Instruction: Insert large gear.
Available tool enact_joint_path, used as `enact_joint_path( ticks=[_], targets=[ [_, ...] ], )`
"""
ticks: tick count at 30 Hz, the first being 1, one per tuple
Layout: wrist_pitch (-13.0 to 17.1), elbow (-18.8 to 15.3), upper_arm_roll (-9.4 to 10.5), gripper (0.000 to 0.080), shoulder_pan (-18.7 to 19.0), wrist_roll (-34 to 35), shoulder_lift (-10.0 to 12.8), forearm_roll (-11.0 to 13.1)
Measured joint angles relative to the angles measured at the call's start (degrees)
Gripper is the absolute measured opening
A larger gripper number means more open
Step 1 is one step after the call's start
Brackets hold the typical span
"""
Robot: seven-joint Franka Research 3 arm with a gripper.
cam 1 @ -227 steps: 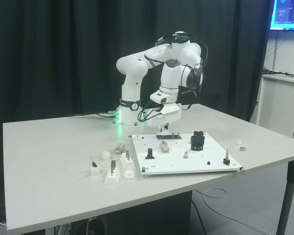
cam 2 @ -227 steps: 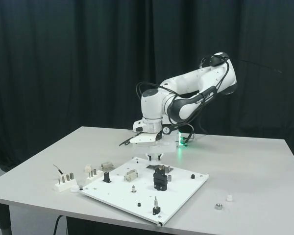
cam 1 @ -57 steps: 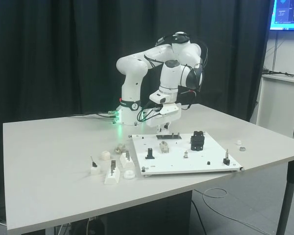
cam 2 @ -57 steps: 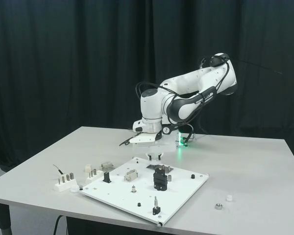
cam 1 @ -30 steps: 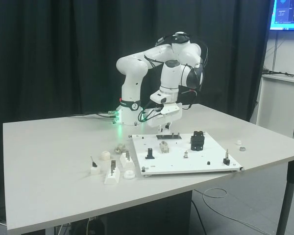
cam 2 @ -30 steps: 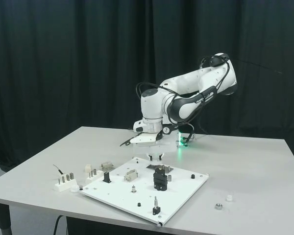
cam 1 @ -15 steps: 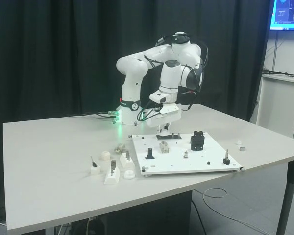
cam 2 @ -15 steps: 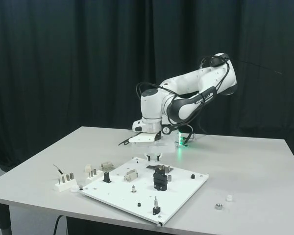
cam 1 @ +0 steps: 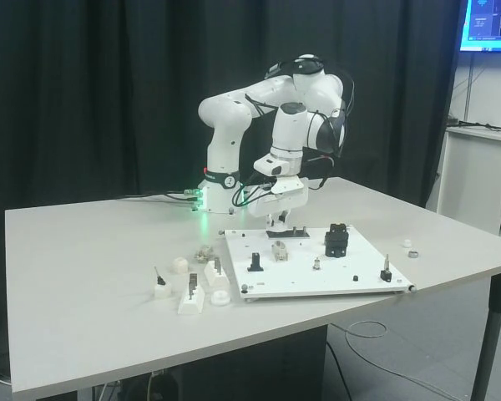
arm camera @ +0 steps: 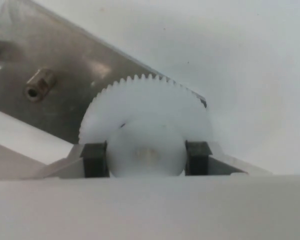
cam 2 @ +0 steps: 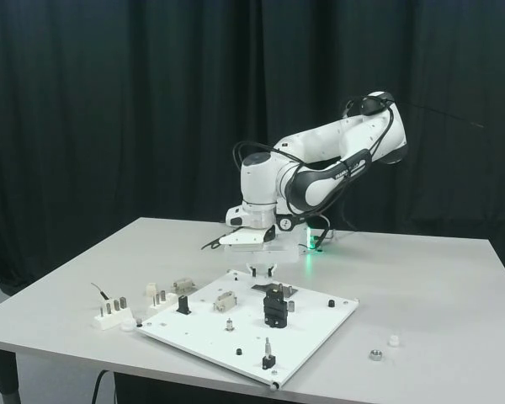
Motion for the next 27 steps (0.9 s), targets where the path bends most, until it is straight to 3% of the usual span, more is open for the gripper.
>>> enact_joint_path(
  ticks=[27],
  targets=[
    [-1.82, 0.09, -0.19, 0.0331, 0.11, 0.0, 0.0, 0.11]
  ],
)
